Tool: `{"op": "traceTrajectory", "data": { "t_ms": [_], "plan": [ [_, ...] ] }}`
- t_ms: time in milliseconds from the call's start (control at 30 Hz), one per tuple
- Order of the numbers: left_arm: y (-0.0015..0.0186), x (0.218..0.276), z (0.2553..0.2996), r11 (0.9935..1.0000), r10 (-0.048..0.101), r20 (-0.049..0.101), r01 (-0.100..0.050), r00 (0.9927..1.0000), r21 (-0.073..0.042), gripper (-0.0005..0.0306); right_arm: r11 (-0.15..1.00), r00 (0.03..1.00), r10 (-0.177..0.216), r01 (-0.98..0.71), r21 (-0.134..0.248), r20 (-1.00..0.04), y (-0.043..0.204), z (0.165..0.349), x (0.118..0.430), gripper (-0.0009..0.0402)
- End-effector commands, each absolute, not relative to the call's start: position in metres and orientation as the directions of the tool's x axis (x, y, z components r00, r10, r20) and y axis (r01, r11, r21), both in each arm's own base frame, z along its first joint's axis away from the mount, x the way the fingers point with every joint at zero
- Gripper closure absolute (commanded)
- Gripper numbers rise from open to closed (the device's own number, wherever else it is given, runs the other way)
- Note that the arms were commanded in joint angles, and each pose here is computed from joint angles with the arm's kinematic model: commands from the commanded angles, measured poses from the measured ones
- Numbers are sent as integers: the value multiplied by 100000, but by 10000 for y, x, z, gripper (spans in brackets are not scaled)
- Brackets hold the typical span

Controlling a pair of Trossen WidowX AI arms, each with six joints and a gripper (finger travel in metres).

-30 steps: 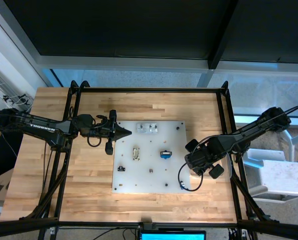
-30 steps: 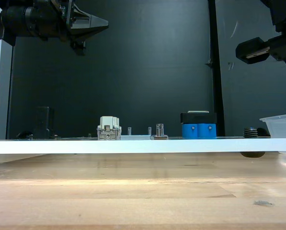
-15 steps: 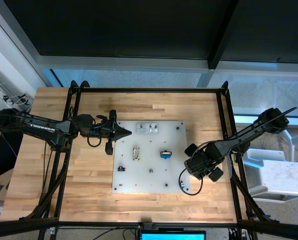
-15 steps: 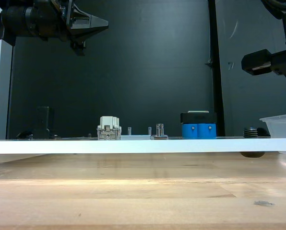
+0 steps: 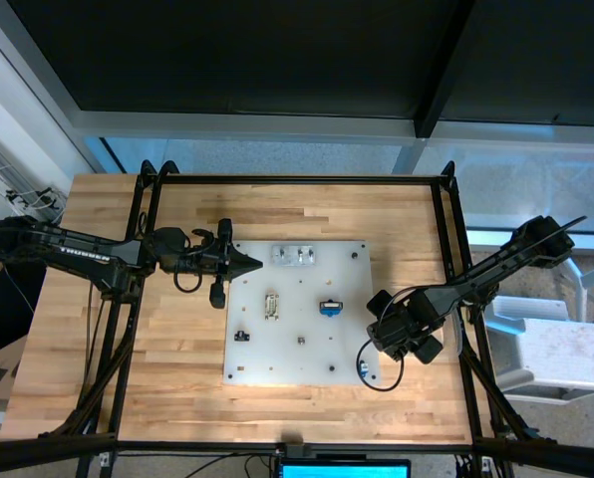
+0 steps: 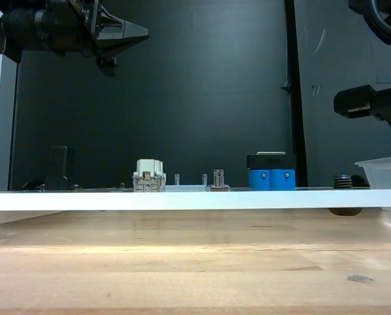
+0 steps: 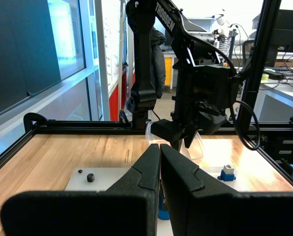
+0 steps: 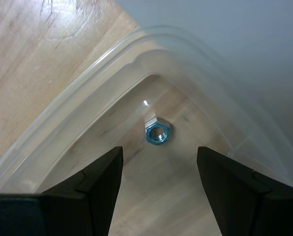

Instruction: Pick the M12 fastener and fasten on the M12 threads

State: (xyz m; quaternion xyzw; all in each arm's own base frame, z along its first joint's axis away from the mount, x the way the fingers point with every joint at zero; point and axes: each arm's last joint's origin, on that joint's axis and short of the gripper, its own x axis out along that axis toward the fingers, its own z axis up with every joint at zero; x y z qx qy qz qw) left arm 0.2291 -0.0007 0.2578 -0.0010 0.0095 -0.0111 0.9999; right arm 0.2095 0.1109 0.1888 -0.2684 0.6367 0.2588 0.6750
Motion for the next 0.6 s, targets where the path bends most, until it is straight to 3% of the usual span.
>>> {"op": "traceTrajectory", "data": {
  "t_ms": [33, 200, 333, 600],
  "plan": [
    [-7, 2292, 2580, 99975, -2212, -1811, 2209, 99959, -211, 300, 71609, 6088, -699, -69639, -4749, -99812, 1104, 1853, 2083, 179],
    [-6, 2292, 2579, 99976, -2174, -1850, 2171, 99959, -212, 300, 69791, 5898, -1134, -71443, -5015, -99819, 1104, 1796, 2075, 177],
    [-6, 2292, 2580, 99976, -2174, -1811, 2171, 99960, -211, 300, 69705, 5305, -4137, -71390, -6686, -99773, 1108, 1745, 2096, 177],
    [-7, 2292, 2580, 99975, -2212, -1811, 2209, 99959, -211, 300, 69777, 6254, -3410, -71303, -6856, -99746, 1101, 1677, 2083, 177]
  ]
}}
